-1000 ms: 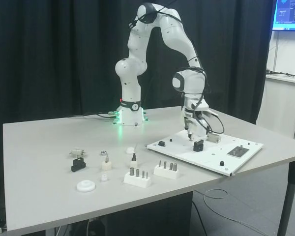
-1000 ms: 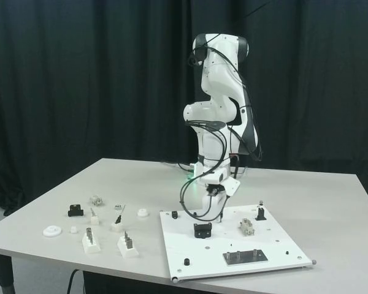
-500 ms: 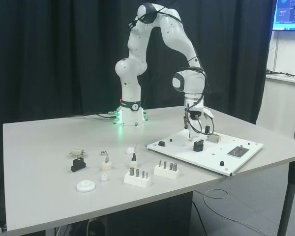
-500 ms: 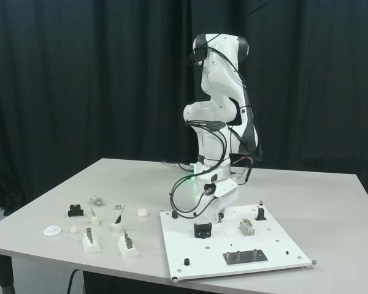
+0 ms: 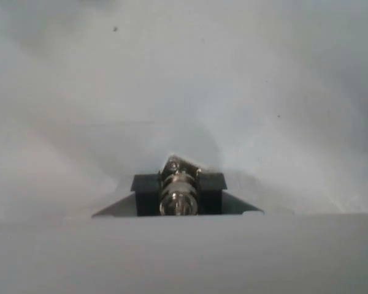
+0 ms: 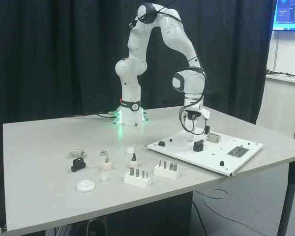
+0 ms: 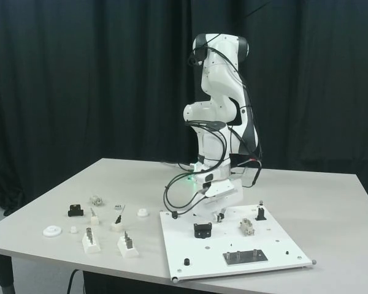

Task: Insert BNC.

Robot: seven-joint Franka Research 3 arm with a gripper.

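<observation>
Gripper [image 6: 195,129] hangs low over the white board [image 6: 246,156], wrist tilted, and a black cable [image 7: 172,196] loops out from it on the side toward the arm's base. From both room cameras the fingers are too small and too hidden behind the wrist body to read, so whether they are parted or closed, and whether they grip anything, I cannot tell.

Wrist camera now: a metal BNC connector [image 5: 179,193] sits dead centre between the fingers' line of sight, seated in a black mount [image 5: 146,195], with pale board surface all around it. The fingers themselves do not show clearly in this view; a blurred grey band fills the near edge.

On the board, just beside the fingers, a black block [image 6: 198,145] stands upright, and a small grey metal part [image 6: 214,137] lies close on the far side from the arm's base. Farther along the board, well apart from the fingers, a grey plate [image 6: 238,150] with short pegs lies flat, and a black knob [image 6: 221,162] sits near the board's front edge.

Well away from the fingers, off the board on the grey table [image 6: 39,142], loose parts are spread out: two white holders [image 6: 137,177] with metal pins, a white gear [image 6: 85,186], a black clamp [image 6: 78,165]. Green light [image 6: 119,118] glows at the arm's base.
</observation>
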